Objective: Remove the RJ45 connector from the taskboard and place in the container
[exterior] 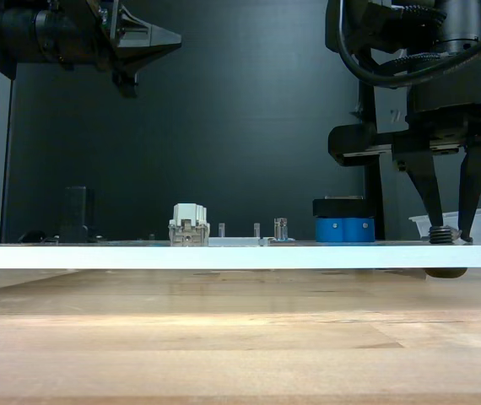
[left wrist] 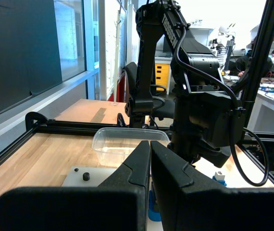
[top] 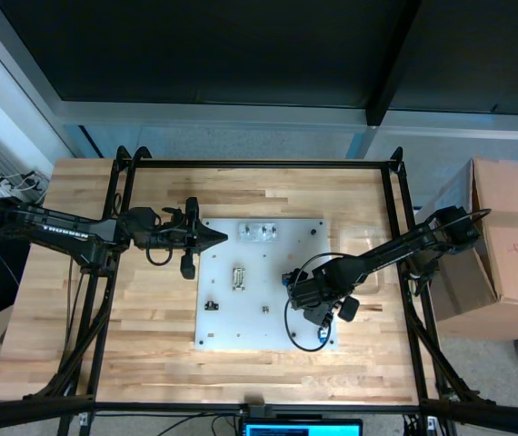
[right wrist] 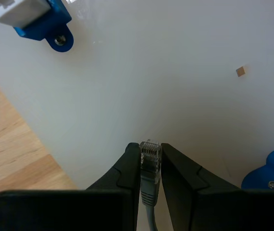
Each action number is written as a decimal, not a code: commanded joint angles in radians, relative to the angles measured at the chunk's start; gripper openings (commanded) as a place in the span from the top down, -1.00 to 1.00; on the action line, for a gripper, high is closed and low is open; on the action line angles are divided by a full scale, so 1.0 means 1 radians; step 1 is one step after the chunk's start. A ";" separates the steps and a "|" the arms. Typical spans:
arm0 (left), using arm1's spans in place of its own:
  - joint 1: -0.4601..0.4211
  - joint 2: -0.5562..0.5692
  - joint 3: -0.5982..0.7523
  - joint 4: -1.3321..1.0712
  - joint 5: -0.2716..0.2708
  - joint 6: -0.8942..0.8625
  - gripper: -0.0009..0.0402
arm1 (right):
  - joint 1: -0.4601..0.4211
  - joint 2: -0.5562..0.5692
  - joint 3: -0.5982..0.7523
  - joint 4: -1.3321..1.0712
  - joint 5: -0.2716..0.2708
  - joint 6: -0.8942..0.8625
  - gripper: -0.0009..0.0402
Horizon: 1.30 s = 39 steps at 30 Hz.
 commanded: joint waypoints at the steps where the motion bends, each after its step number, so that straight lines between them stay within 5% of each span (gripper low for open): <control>1: 0.000 0.000 0.000 0.000 0.000 0.000 0.96 | -0.001 -0.012 0.000 -0.009 -0.001 0.001 0.93; 13: 0.000 0.000 0.000 0.000 0.000 0.000 0.96 | -0.006 -0.148 0.006 -0.157 -0.002 0.005 0.95; 30: 0.000 0.000 0.000 0.000 0.000 0.000 0.96 | -0.043 -0.480 -0.234 -0.287 0.040 0.013 0.94; 39: 0.000 0.000 0.000 0.000 0.000 0.000 0.96 | -0.049 -0.517 -0.274 -0.286 0.042 0.072 0.42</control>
